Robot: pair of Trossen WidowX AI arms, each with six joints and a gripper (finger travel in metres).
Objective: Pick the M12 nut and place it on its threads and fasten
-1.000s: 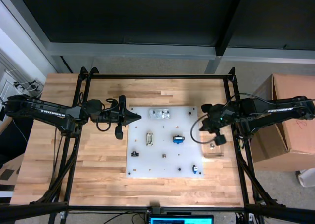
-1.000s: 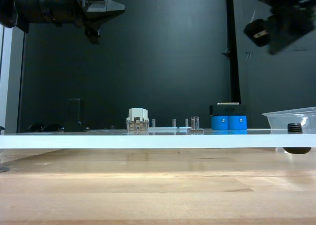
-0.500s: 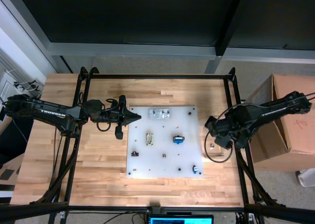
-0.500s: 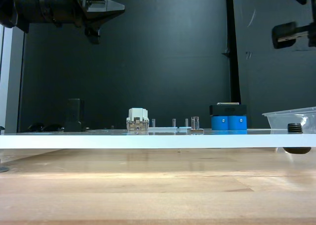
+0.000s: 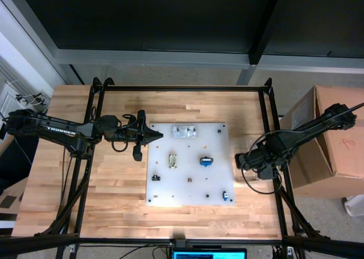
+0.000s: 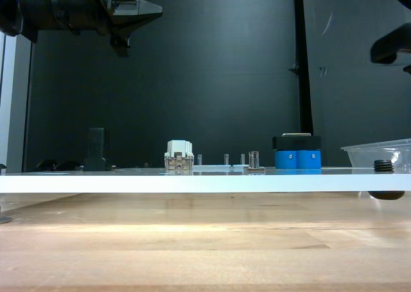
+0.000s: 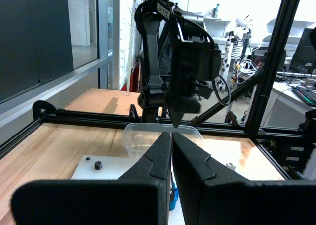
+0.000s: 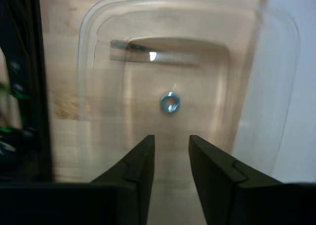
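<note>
- Nearest, by the near right edge of the white board: black stud, ribs bare, no nut on it.
- Beyond, inside the clear tray: silver nut, lying flat and free.
- Above it: right gripper, fingers spread, empty.
- Likely risk: nut skidding or tipping under an off-centre pinch.
- Farthest, raised by the board's left edge: left gripper, fingers pressed together, empty.

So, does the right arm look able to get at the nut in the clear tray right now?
Probably yes: the right pincer hangs open directly above the clear tray, the nut lying free inside, nothing between. The left pincer hangs shut above the left edge of the board.
</note>
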